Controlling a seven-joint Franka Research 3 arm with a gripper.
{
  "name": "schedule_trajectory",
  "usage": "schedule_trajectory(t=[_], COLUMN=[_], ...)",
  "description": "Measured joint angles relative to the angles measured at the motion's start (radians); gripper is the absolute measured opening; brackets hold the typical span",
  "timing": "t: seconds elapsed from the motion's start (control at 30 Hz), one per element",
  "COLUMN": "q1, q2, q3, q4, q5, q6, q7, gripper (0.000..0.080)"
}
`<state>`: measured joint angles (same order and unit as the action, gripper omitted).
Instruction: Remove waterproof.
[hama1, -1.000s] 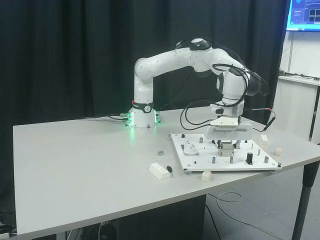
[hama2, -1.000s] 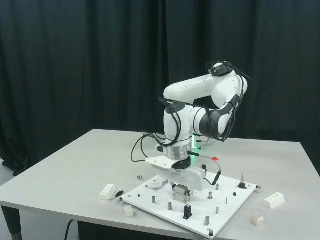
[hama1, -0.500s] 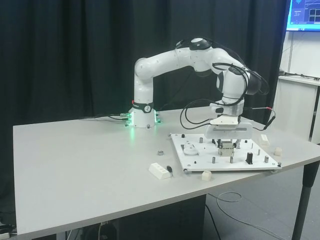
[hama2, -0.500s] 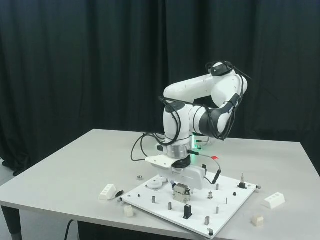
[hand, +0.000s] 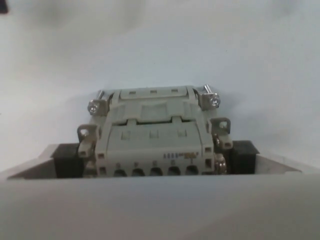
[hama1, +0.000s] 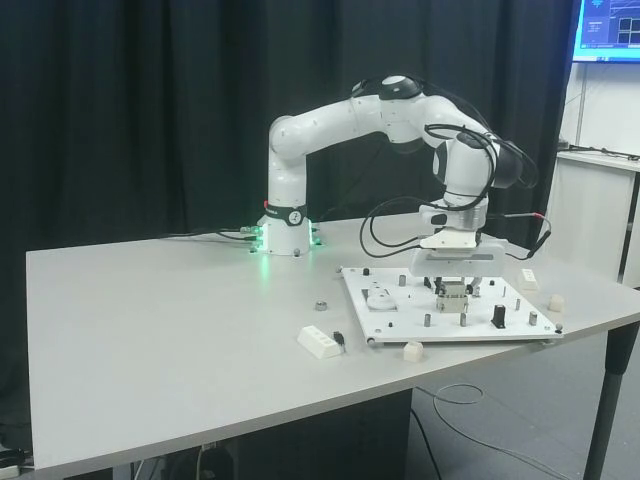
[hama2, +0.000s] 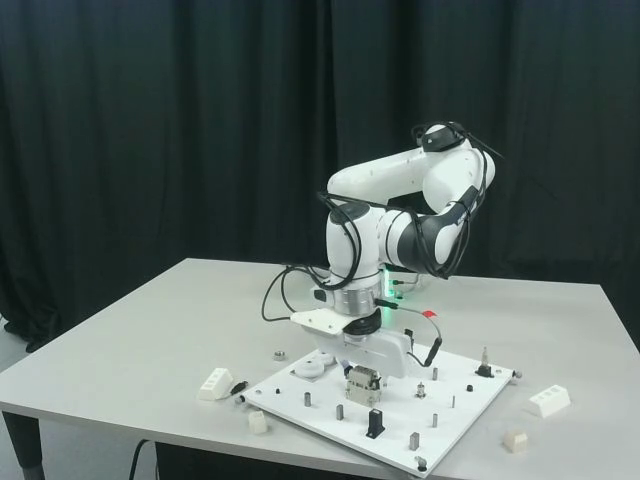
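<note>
Gripping the grey connector (hand: 155, 137): hand (hama1: 453, 291) closed on it, black pads (hand: 243, 156) pressed against either side in the wrist view. Connector held upright under the hand, directly above the white board (hama2: 460, 410), near its middle. Hard to tell from the room views whether fully free of its seat or just touching it; seemingly lifted a little clear. Step in hand, by judgement: the pull-out, with the grasp made and the lift under way or barely finished. Next move likely calls for a straight upward draw, no tilt, so the screws (hand: 213, 100) and side clips do not snag, then a carry off the board to a bare patch of the grey table (hama1: 150, 310). Worth minding on the way: the small black posts (hama2: 375, 424) and pegs standing on the board just beside the connector, and the white blocks (hama1: 320, 341) lying on the table beyond the board's edge.
</note>
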<state>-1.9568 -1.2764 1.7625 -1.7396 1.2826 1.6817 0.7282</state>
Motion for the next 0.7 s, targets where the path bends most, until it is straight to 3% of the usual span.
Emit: schedule_trajectory(t=[0.3,0.7], q1=[0.001,0.007], q2=[0.003,0.009], q3=[-0.009,-0.071], q4=[0.000,0.000], q5=[-0.002,-0.011], q6=[-0.010,-0.082], q7=[0.000,-0.007], gripper=[0.0621,0.0621])
